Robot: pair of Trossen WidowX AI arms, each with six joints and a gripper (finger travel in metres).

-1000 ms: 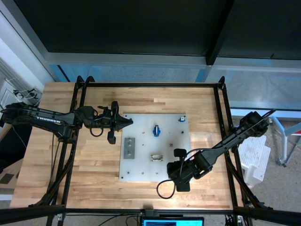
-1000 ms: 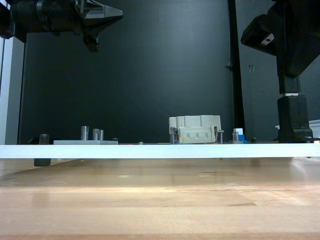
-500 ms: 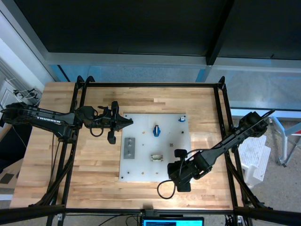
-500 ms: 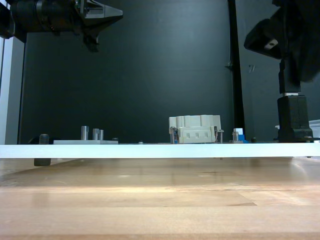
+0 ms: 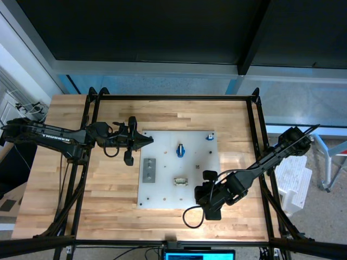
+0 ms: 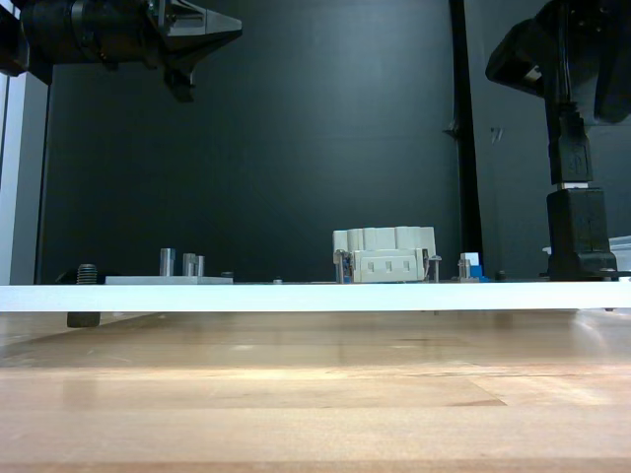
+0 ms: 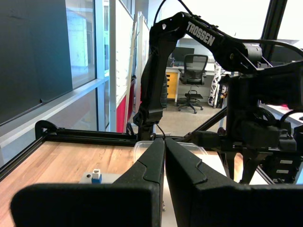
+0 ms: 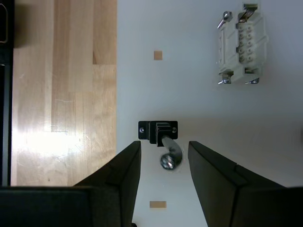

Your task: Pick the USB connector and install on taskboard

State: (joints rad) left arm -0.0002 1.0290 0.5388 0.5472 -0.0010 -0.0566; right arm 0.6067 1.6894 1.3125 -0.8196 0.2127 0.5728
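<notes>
R gripper (image 8: 164, 144) has risen vs. a sec ago. Its jaws are released, spread either side of the USB connector (image 8: 157, 131), not touching it. Connector stands upright alone on the taskboard (image 8: 203, 113), near-right corner. Looks seated, so install prob. done. L gripper (image 7: 164, 142) hangs above board's left edge, jaws clenched, empty.

white taskboard (image 5: 162, 187), dark usb connector (image 8: 158, 131), wood-grain table (image 5: 108, 187), black left end effector (image 7: 164, 142), black right end effector (image 8: 164, 146)
</notes>
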